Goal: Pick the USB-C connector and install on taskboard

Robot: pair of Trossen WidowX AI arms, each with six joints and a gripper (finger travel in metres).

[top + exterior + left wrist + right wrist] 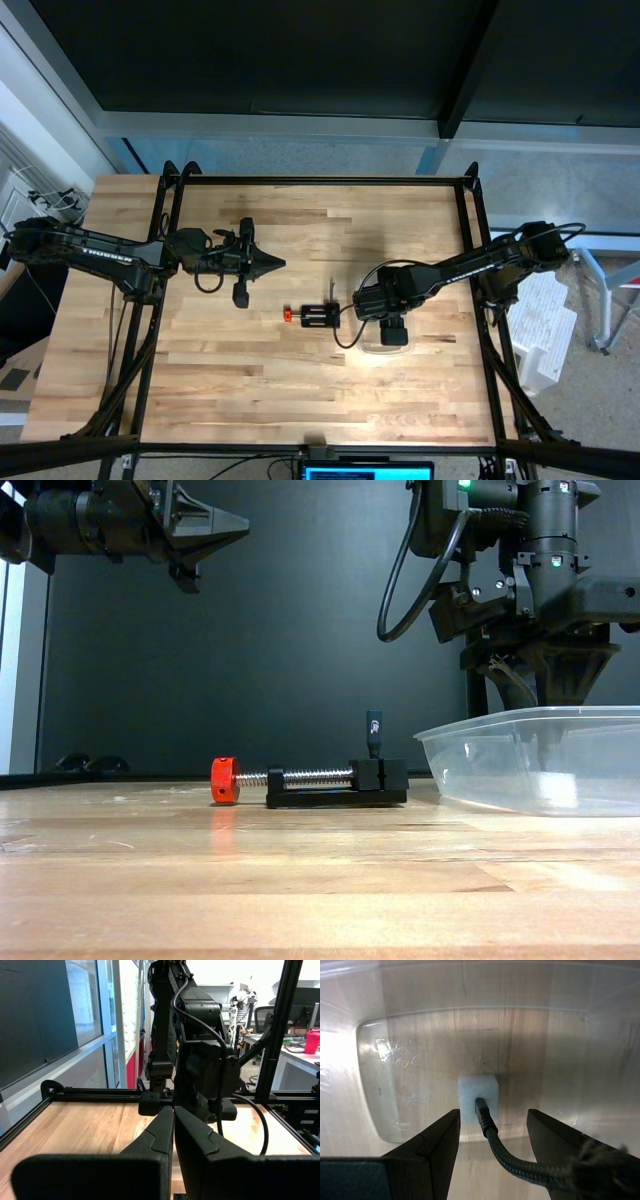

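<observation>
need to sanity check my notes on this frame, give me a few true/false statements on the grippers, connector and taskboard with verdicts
1. The right gripper is open inside the tray, one finger on each side of the connector. True.
2. The connector is already on the taskboard. False: it lies in the tray, its tip at the white piece.
3. The left gripper is shut and held high above the table, holding nothing. True.
4. The taskboard sits inside the tray. False: it stands on the bare table beside the tray.
</observation>
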